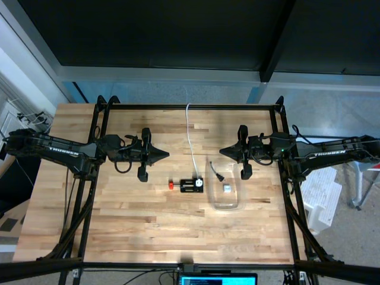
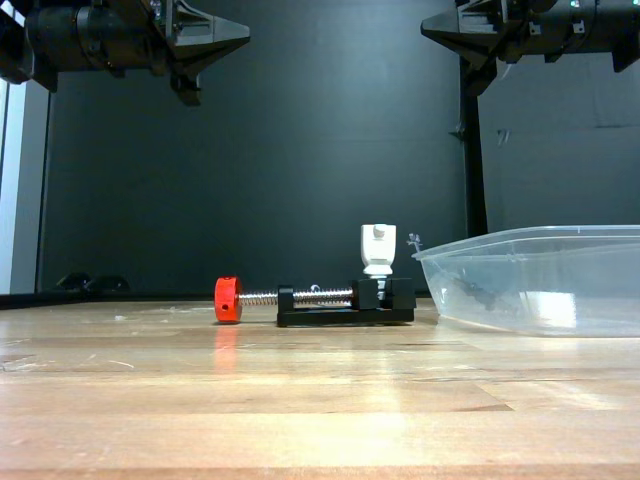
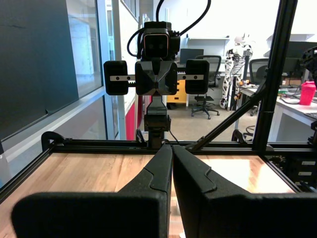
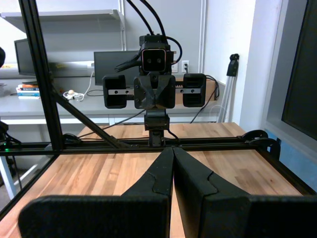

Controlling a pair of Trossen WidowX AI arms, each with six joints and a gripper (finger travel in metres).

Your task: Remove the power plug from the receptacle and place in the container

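Power plug: lies inside the container, toward its 11 o'clock corner, cord stub running 11-to-5, clear of the receptacle.
Right gripper: closed, empty, raised; the nearer one, plug at its 6 o'clock.
Left gripper: closed, empty, farther; plug at its 4 o'clock.

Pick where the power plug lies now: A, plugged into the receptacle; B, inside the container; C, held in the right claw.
B: the power plug lies in the container, apart from the receptacle. The left claw and right claw hang shut above the table, one on each side.
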